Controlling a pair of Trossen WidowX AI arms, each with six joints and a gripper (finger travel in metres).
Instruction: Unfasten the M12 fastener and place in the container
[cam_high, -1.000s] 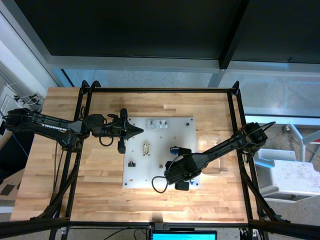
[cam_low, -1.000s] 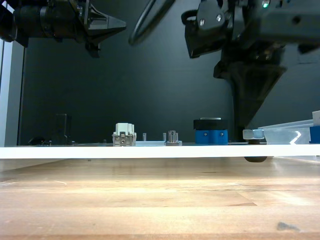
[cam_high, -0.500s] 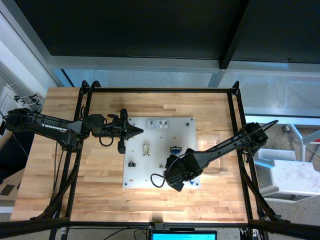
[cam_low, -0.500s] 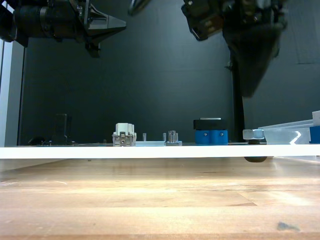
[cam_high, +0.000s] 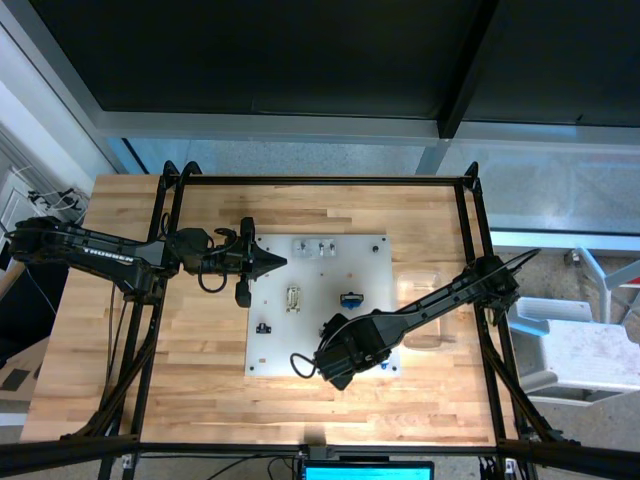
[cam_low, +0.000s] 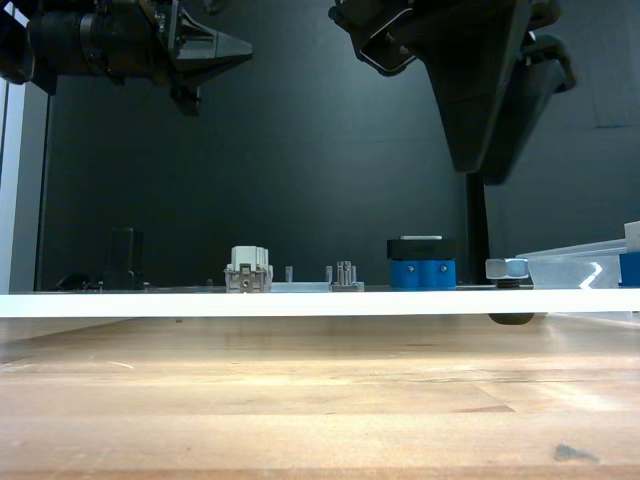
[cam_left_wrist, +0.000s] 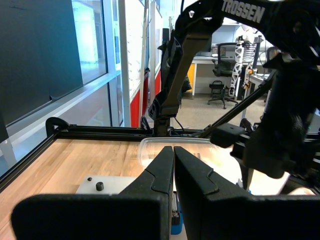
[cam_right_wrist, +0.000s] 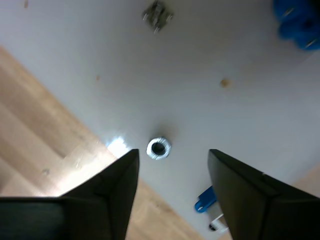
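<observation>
The small silver M12 nut (cam_low: 507, 268) sits on its black stud near the near right edge of the white board (cam_low: 200, 303). In the right wrist view the nut (cam_right_wrist: 158, 148) lies on the board below and between the fingers. My right gripper (cam_low: 487, 172) hangs open and empty, high above the board, up and slightly left of the nut; from above it (cam_high: 335, 365) is over the board's near edge. The clear container (cam_high: 422, 310) stands right of the board, and I see no nut in it. My left gripper (cam_high: 283, 263) is shut and empty, hovering over the board's far left part.
A black part on a blue base (cam_low: 421, 262) and a grey connector (cam_low: 249, 270) stand mid-board, with small silver fittings (cam_high: 313, 246) at its far edge. A black frame rail (cam_high: 478, 300) runs close by the container. Bare wood (cam_high: 200, 400) lies in front.
My right gripper has lifted up off the nut and drifted left toward the near edge, its fingers open. The nut stays on its stud. The left arm has not moved.
</observation>
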